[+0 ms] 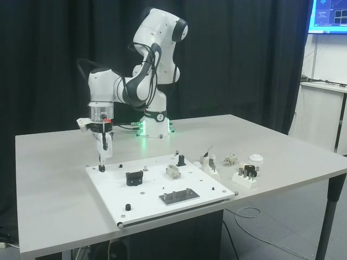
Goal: Insert Ethernet.
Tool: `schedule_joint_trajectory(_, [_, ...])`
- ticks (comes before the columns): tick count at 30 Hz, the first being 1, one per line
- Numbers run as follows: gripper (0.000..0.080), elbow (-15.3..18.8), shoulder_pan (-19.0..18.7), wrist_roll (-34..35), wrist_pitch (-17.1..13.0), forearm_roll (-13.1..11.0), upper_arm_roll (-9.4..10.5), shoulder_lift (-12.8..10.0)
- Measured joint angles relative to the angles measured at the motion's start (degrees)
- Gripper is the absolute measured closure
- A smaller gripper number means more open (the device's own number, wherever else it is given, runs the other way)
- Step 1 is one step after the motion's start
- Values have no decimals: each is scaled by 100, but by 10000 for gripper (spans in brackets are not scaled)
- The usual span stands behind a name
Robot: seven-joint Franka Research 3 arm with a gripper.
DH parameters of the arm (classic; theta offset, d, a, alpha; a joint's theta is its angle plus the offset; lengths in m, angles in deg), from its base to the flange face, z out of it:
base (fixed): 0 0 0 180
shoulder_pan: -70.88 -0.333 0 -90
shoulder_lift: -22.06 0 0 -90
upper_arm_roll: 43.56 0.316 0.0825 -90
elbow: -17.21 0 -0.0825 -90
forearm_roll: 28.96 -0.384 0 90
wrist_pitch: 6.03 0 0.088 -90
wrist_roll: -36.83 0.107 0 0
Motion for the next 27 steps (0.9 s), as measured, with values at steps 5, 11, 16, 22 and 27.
schedule_joint_trajectory(5, [709,-2,-2,205,11,-1,-2,0])
schedule_joint_trajectory(11, [709,-29,-17,563,135,140,1,-7])
schedule_joint_trajectory(16, [472,-119,-25,620,267,548,2,-33])
schedule_joint_trajectory(22, [149,-257,-40,634,356,980,3,-69])
schedule_joint_trajectory(27, [9,-346,-42,689,418,1186,6,-74])
